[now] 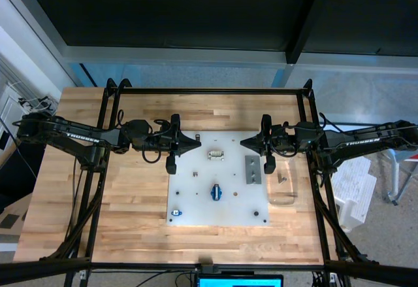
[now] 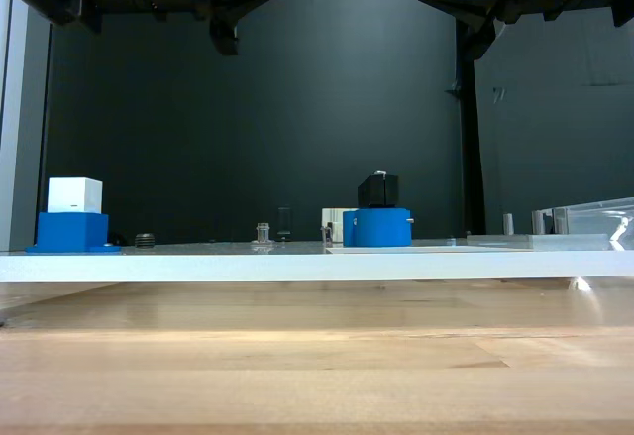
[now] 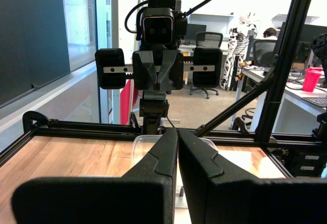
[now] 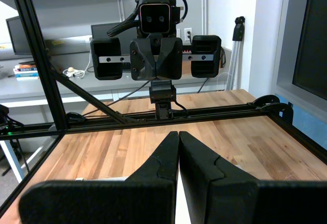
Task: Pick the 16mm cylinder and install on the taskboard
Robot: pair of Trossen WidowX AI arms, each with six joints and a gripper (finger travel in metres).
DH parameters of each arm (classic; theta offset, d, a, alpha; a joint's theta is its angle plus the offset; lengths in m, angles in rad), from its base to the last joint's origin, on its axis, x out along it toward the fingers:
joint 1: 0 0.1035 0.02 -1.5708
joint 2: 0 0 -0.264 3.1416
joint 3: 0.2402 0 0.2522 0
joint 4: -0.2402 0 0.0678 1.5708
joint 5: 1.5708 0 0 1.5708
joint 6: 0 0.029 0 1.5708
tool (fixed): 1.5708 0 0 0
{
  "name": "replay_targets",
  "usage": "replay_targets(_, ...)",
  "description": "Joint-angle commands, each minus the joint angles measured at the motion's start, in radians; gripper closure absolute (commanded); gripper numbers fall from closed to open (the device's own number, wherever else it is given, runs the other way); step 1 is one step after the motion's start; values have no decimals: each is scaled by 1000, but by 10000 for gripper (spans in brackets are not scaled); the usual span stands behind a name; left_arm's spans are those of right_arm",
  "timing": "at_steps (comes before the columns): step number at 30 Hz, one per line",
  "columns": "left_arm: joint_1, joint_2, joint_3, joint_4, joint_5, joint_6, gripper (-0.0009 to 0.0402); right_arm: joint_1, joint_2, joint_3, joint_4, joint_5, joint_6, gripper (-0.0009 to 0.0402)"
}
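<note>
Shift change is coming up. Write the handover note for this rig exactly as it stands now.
Claws: the left claw is shut and empty, high over the far left part of the taskboard. The right claw is shut and empty, high over its far right part.
Things: the 16mm cylinder sits in the clear tray, just right of the board.
Done: nothing, no pick yet.
Left: grasp the cylinder and install it on the board.

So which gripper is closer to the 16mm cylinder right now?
Right. The right gripper hangs above the taskboard's far right side, near the 16mm cylinder in the clear tray; the left gripper hangs above the board's far left side.
</note>
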Motion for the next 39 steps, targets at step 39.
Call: replay_targets(39,0,0,0,0,0,0,393,24,-1,335,-1064,18,81,393)
